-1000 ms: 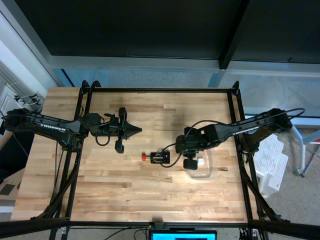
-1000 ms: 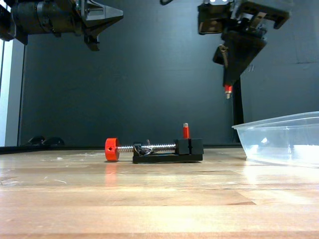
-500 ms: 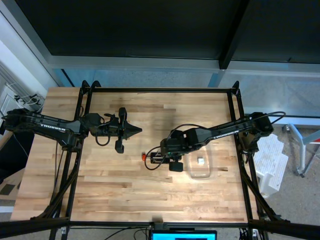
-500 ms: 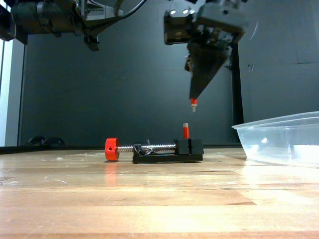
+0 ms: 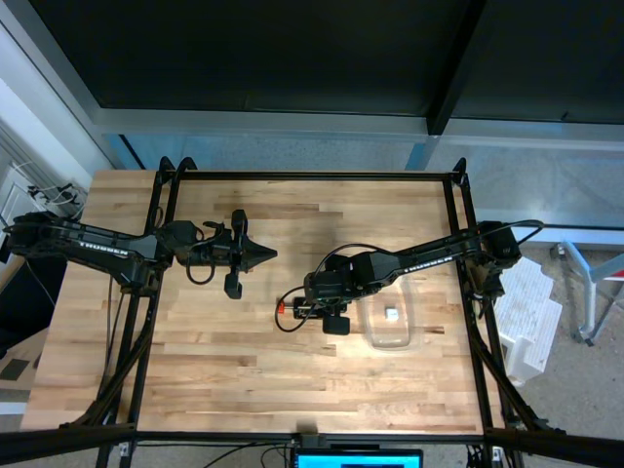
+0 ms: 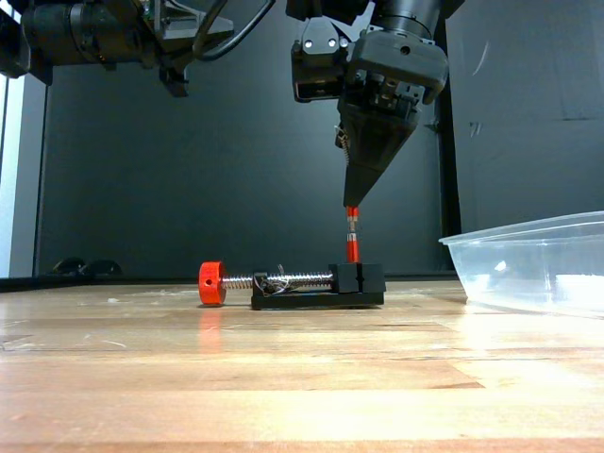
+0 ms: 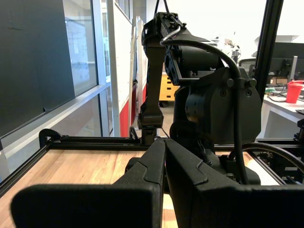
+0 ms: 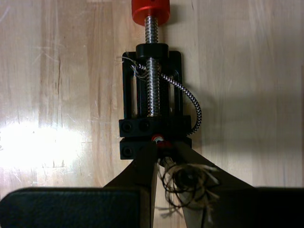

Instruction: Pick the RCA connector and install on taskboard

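While the left gripper (image 5: 269, 253) hangs well above the table at the left, away from the work, its fingers pressed together on nothing, the right gripper (image 6: 352, 200) points straight down over the taskboard (image 6: 316, 289); its fingers are nearly shut, pinching the connector (image 6: 351, 218) at their tips. The connector hangs upright below the fingertips, red at the top with a silvery band beneath; it sits directly above the red post (image 6: 351, 249) that stands on the block end of the taskboard, in line with it; whether the two touch cannot be told. The taskboard lies flat on the wooden table (image 6: 283, 377), near its middle; a threaded rod (image 6: 300, 279) runs from the block to the red knob (image 6: 212, 282) at the left end; a black-and-white braided wire (image 8: 187, 97) loops beside the rod. From the right wrist the fingers (image 8: 142, 164) close in on the block end, with the connector's red-and-white tip between them. The clear tray (image 6: 528, 260) stands just right of the taskboard, apart from it; a small white piece (image 5: 390, 313) lies in it.
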Motion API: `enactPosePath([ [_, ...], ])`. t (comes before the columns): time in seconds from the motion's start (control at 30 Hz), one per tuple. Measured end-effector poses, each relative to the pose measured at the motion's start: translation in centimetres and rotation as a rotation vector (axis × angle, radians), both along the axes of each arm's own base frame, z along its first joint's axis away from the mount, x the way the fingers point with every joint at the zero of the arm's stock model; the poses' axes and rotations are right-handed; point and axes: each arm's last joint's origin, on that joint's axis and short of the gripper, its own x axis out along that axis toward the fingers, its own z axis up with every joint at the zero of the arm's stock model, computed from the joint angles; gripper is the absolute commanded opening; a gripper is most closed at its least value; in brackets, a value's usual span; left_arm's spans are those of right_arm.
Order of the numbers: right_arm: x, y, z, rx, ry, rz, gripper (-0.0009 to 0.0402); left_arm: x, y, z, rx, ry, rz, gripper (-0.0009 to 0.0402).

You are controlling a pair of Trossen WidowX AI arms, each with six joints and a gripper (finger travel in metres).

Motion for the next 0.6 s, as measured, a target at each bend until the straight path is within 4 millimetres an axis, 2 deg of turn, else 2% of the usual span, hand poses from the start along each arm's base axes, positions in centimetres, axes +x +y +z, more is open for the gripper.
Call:
enactPosePath([
  [0.6,-0.01,0.02,-0.57,0.005,-0.016,-0.003,0.0,0.0,0.0,0.0,0.0,0.0,0.0,0.0],
])
